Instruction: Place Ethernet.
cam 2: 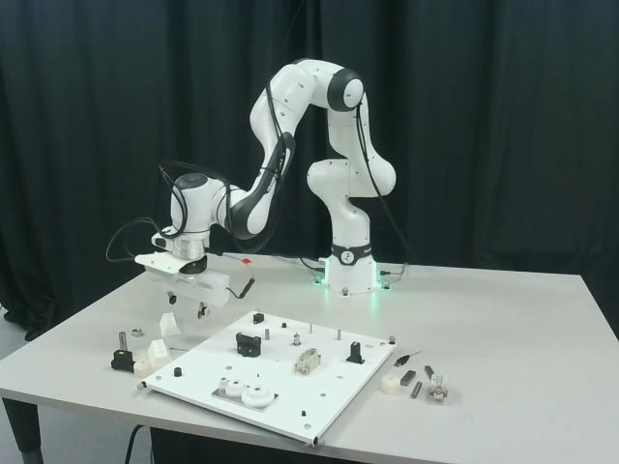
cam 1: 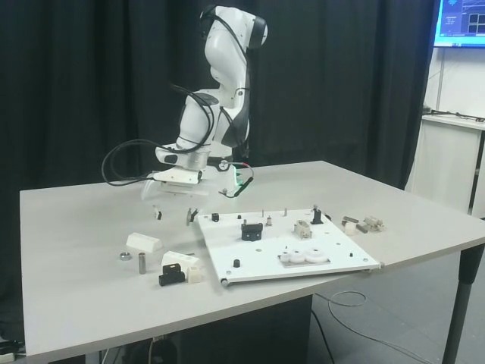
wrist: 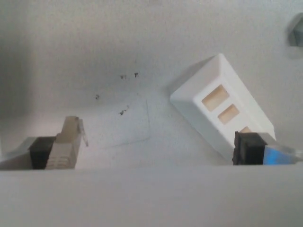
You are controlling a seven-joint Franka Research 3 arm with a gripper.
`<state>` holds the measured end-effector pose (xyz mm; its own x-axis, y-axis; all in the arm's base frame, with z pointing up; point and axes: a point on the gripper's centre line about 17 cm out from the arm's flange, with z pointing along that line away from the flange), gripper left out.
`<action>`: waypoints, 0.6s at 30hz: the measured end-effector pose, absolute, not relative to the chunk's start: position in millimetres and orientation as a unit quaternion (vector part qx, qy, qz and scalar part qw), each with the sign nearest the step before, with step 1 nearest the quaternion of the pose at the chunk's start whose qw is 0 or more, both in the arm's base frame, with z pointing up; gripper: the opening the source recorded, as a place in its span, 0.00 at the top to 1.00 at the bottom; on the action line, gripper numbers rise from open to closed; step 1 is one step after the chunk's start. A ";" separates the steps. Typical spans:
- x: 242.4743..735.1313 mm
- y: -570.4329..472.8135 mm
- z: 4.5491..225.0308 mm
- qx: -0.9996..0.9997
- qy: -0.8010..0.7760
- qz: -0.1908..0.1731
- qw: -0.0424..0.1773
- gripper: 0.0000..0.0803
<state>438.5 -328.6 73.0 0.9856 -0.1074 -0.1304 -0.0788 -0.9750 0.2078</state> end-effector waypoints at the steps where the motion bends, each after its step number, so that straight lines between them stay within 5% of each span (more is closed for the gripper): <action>1: 438.6 -328.8 72.9 0.991 -0.047 -0.071 0.101 0.00; 18: 440.6 -332.2 73.8 0.991 -0.048 -0.071 0.103 0.00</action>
<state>440.6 -332.2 73.8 0.9853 -0.1097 -0.1309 -0.0804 -0.9741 0.2111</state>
